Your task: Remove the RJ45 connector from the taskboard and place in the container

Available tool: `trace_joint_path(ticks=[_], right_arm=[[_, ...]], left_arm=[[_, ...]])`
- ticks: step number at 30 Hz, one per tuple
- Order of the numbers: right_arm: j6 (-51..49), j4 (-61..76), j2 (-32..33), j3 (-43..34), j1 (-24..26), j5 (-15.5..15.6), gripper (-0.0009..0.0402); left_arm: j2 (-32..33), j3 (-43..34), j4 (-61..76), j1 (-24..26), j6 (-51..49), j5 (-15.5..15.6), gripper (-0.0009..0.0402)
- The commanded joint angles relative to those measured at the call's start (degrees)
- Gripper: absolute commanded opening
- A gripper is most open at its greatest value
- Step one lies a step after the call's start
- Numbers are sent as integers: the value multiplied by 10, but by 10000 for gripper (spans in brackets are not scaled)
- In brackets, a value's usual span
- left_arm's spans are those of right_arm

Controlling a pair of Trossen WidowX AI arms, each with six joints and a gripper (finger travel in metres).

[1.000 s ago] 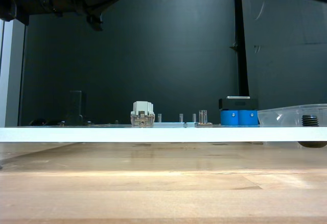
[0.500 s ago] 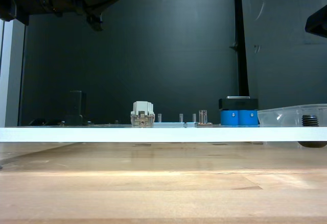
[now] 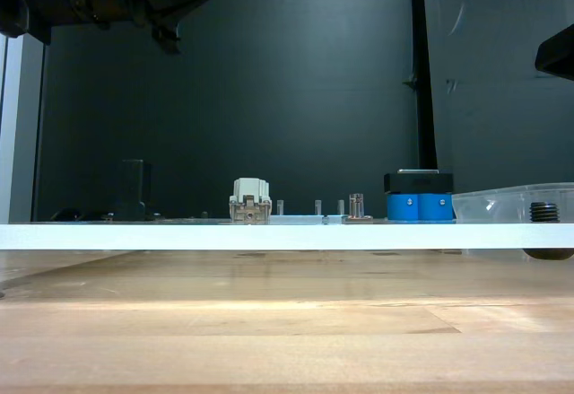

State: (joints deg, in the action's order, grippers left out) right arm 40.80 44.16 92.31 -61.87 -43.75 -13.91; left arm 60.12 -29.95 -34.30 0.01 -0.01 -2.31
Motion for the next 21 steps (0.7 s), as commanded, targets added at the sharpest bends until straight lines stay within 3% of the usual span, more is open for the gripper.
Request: trace_joint_path(ticks=[1, 15, 19, 21], right_arm=[[-5, -2, -3, 0, 0, 0, 152], [-8, -4, -6, 0, 1, 0, 47], [-8, -4, -6, 0, 1, 2, 0], [-7, -5, -6, 0, 1, 3, 3]], left_arm=[[0, 0, 0, 0, 0, 0, 0], [0, 0, 0, 0, 0, 0, 0], [0, 0, 0, 0, 0, 0, 0], [0, 0, 0, 0, 0, 0, 0]])
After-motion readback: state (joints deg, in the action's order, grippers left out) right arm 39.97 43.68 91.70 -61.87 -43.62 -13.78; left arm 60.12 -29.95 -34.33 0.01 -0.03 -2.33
